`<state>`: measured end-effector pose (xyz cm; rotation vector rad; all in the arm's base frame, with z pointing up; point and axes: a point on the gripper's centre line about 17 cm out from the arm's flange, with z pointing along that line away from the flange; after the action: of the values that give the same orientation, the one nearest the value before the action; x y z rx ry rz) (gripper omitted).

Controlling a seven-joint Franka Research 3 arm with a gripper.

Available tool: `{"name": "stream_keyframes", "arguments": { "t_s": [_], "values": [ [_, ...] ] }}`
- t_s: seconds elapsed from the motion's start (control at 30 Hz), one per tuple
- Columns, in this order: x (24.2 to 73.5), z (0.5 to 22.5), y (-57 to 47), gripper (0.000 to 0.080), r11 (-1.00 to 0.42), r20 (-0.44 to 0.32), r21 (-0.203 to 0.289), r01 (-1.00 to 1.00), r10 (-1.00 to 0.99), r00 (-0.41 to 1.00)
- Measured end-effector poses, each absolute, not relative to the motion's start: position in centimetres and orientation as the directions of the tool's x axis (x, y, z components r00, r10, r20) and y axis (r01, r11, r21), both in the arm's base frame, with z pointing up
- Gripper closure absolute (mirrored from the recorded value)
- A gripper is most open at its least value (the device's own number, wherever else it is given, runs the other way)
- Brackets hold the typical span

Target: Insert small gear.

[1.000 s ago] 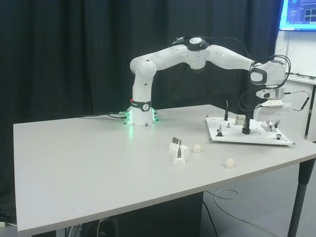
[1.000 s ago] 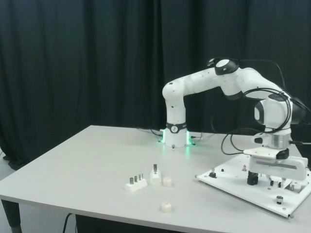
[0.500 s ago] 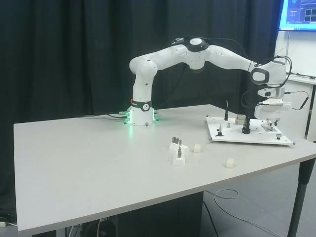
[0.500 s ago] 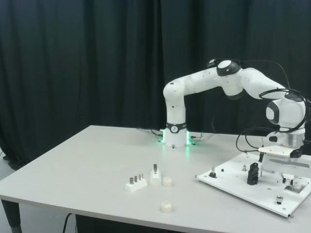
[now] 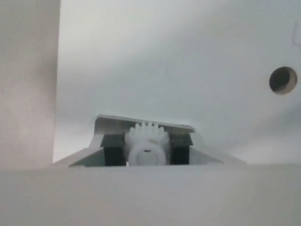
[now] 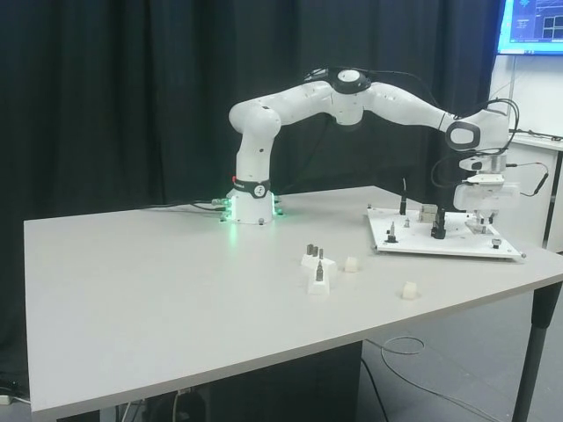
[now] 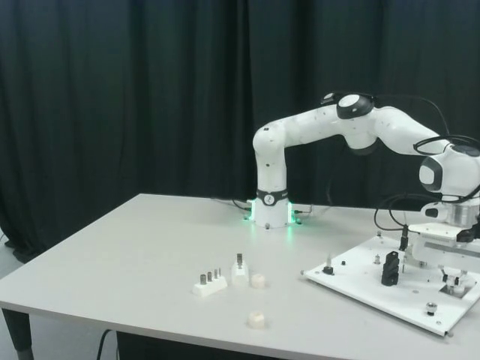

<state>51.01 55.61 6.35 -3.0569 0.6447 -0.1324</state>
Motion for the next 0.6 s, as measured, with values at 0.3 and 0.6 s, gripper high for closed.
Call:
{"name": "stream_keyframes", "arguments": {
  "t_s": [0.3,0.6],
  "values": [
    [50.92,5.94,55.87,0.0604,-0.918,0.085,-0.034,-0.396,-0.398,0.914],
    [50.84,5.58,55.91,0.0604,-0.918,0.091,-0.031,-0.396,-0.397,0.913]
  ]
}}
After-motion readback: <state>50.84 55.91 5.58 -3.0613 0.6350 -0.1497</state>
